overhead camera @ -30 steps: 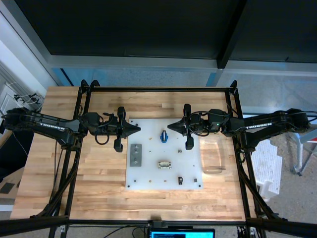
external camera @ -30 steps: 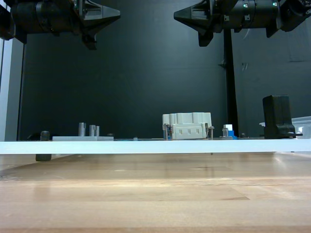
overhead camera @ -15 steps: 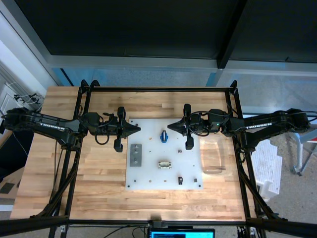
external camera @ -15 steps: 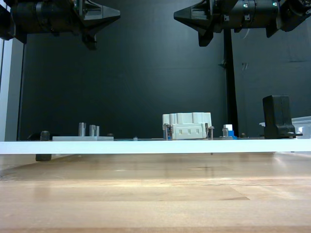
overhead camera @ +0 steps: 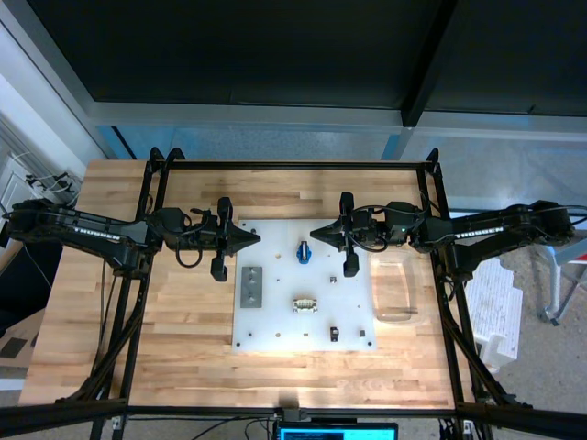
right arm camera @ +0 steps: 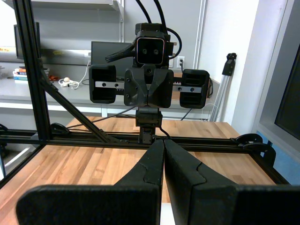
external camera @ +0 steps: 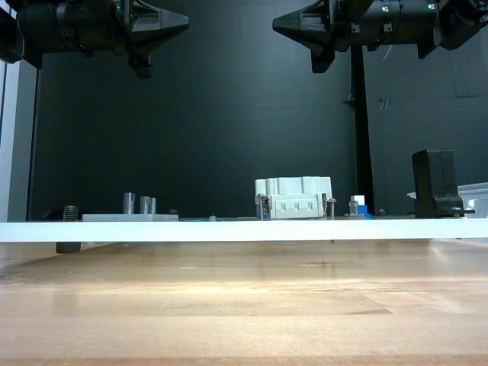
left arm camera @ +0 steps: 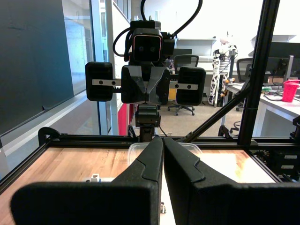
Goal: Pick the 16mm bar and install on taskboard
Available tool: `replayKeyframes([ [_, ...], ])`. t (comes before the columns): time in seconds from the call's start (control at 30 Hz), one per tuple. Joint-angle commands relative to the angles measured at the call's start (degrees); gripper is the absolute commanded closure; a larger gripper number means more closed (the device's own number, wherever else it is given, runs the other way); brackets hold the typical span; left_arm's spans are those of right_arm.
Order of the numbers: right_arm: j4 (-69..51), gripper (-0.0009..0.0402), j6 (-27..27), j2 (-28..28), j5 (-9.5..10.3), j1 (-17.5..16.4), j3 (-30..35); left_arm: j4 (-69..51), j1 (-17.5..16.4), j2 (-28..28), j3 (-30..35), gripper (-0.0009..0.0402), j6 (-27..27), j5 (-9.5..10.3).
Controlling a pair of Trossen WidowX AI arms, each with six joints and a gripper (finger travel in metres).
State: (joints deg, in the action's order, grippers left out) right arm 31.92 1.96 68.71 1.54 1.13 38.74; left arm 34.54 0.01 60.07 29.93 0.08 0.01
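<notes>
Found the left gripper [overhead camera: 254, 237] held high over the far left edge of the board [overhead camera: 275, 325], pointing right, its fingers [left arm camera: 149, 161] pressed together. Found the right gripper [overhead camera: 315, 235] at the same height over the board's far part, pointing left, fingers [right arm camera: 150, 164] likewise pressed together. Saw the two tips facing each other, apart, with the blue knob [overhead camera: 303, 250] on the board below the gap, nearer the right gripper's tip. Noted the board lying flat on the table [overhead camera: 156, 339], carrying a grey block [overhead camera: 250, 285] by its left side, a beige connector [overhead camera: 305, 303] near the middle and a black fitting [overhead camera: 336, 332] towards the near edge. Made out a tiny grey speck just right of the fitting, taken for the bar [overhead camera: 362, 334], resting on the board well apart from both grippers; too small to be sure of it. Saw a clear tray [overhead camera: 394, 318] on the table beside the board's right edge; could not tell whether touching it
</notes>
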Motion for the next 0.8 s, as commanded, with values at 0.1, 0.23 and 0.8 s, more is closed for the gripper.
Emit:
replayKeyframes([
  [0.1,0.0,0.0393,-0.02,0.02,0.0,-0.02,-0.02,-0.02,-0.02,0.02,0.02,0.0393,-0.02,0.0],
  [0.23,0.0,0.0393,0.0,0.02,0.0,0.0,-0.02,0.0,0.0,0.02,0.02,0.0393,-0.02,0.0],
  [0.8,-0.24,0.0393,-7.5,-0.48,0.0,0.0,-0.02,0.0,0.0,0.02,0.02,0.0393,-0.02,0.0],
])
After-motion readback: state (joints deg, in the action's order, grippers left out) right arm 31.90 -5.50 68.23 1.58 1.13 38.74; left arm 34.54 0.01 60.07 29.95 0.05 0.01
